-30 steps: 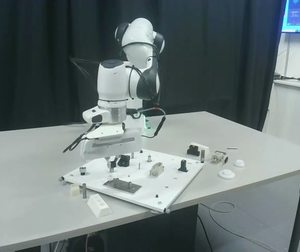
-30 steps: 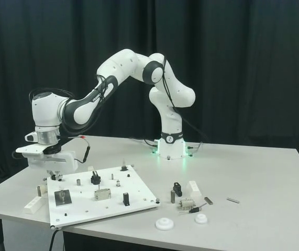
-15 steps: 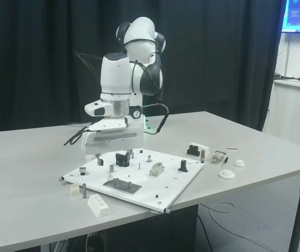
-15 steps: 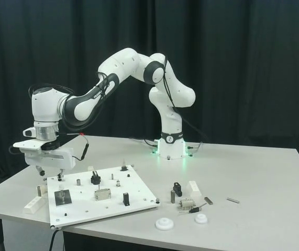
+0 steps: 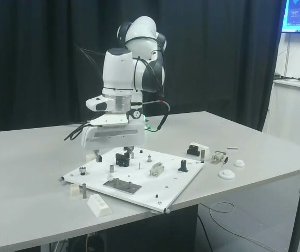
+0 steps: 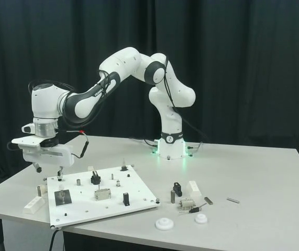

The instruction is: Remove small gear.

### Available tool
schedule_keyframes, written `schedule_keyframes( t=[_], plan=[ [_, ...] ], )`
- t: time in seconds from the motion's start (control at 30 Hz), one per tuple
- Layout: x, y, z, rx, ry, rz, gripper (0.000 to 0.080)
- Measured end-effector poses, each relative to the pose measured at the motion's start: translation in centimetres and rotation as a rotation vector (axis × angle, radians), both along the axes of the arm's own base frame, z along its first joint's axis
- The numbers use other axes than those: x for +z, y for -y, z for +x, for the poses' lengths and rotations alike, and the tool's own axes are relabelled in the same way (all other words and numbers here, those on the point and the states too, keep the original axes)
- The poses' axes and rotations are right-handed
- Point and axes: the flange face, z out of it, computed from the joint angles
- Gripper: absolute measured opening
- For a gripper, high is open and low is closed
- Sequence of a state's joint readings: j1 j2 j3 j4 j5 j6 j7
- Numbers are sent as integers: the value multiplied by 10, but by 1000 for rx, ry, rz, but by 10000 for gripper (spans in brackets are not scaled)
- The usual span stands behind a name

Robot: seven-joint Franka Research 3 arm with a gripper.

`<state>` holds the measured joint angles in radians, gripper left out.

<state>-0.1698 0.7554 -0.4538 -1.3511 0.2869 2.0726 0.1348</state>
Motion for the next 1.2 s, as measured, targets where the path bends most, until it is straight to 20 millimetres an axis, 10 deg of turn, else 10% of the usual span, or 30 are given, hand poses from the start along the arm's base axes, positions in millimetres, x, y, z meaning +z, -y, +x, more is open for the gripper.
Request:
schedule_keyframes(
  t=[0.2, 0.23, 1.2],
  plan=[
    [0, 0, -1, 3, -7, -3, 453],
    [0, 0, -1, 4, -9, -3, 800],
    [-53, 7, -30, -18, -76, 26, 800]
  ],
)
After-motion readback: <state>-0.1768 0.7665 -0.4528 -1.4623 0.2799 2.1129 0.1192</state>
